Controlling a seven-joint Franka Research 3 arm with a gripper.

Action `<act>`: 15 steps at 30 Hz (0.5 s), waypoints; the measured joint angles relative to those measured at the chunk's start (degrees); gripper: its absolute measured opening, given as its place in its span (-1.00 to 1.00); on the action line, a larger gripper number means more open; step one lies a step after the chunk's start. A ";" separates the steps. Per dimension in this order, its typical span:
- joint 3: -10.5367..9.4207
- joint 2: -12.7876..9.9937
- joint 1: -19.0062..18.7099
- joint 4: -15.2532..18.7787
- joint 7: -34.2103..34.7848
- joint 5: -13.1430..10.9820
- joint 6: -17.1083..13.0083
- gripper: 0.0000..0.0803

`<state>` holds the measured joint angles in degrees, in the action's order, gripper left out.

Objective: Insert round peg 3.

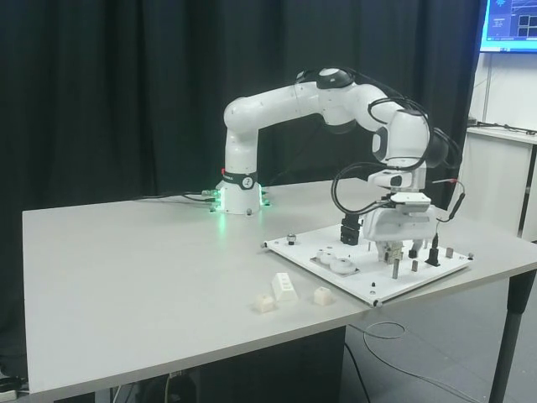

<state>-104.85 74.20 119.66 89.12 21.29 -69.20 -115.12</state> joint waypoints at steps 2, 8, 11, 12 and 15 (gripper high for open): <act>0.27 0.00 -0.01 0.01 0.00 0.28 0.17 0.99; 0.83 0.00 -0.04 0.02 0.00 0.61 0.72 0.99; 0.97 0.00 -0.07 0.02 0.00 0.72 0.83 0.99; 0.99 0.00 -0.08 0.02 0.00 0.79 0.85 0.99; 1.03 -0.01 -0.15 0.02 0.00 1.02 0.86 0.99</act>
<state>-103.82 74.20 119.51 89.14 21.28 -68.18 -114.26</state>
